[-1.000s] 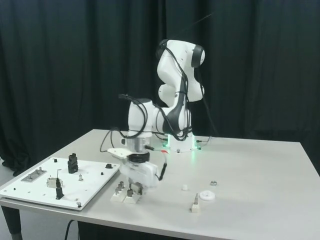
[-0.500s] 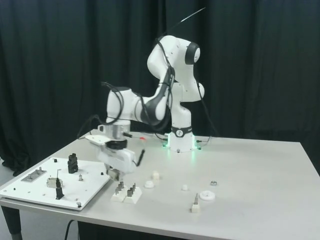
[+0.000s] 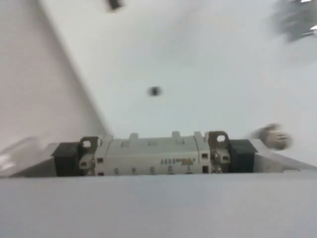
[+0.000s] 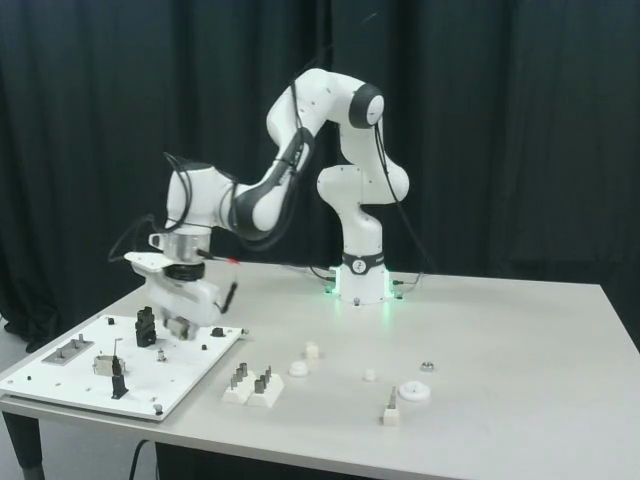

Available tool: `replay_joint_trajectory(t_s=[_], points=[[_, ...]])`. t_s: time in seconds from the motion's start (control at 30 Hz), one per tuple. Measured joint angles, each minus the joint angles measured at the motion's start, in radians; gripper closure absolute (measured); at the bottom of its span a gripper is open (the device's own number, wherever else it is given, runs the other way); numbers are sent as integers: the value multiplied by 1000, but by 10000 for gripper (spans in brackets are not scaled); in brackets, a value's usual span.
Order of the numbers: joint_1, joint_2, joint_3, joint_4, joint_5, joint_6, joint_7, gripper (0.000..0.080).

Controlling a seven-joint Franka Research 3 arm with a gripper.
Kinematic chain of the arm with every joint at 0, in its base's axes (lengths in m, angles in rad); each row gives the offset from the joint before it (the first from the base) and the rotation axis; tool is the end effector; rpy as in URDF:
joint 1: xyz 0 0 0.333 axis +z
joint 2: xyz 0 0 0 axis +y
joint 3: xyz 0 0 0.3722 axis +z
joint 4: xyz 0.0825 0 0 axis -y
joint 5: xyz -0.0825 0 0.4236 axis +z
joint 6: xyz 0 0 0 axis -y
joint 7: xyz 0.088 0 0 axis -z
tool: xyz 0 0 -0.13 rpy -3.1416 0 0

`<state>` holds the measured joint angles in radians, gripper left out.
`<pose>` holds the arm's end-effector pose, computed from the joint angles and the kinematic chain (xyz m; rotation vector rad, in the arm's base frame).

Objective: Insert waterproof.

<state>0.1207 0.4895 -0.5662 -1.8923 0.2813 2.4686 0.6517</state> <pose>0.6476 -0.2726 0.2981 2.5265 -1.7799 0.2847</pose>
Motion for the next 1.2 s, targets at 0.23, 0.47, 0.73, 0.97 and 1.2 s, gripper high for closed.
replay_joint_trajectory(t_s=[0.23,0.47,0.73,0.97,1.2], points=[[-79,6,3,11,20,1,-119,179],[-146,39,7,47,100,6,-260,179],[-205,107,8,123,203,-1,-380,179],[-243,171,9,199,248,-38,-436,179],[-272,220,11,270,268,-88,-500,179]])
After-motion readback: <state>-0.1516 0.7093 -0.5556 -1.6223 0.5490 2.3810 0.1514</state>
